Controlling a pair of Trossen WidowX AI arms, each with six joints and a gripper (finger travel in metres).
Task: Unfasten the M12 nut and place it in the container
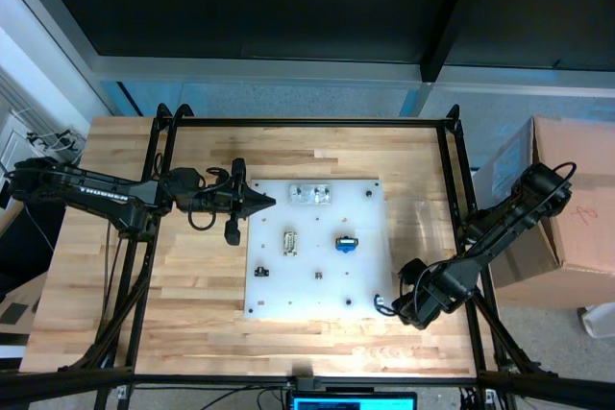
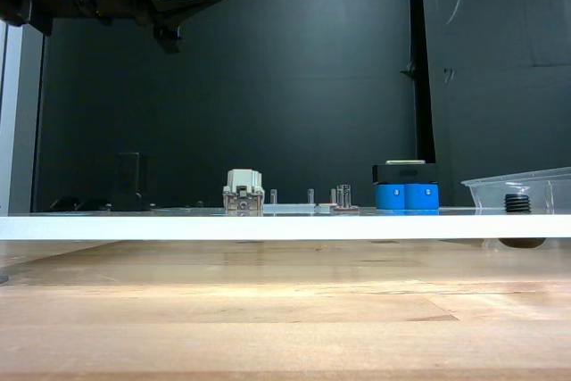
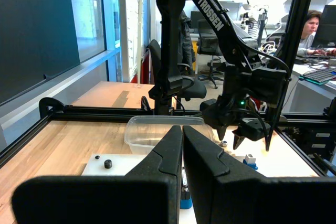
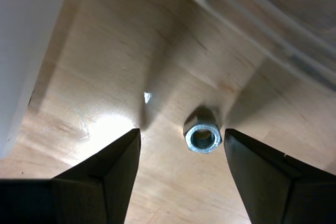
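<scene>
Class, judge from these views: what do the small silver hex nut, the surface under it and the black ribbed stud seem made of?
Small silver hex nut: probably bright-plated steel; glints, lying free within the open right gripper. Surface under it: pale glossy wood, grain showing. Black ribbed stud: bare, matt; metal or plastic unclear. Left gripper, shut, hangs high at left.

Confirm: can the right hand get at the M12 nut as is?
Likely yes. The nut lies free on the table, off its stud, right between the right hand's open fingers; nothing blocks it. The left hand hovers shut over the board's far left corner.
</scene>
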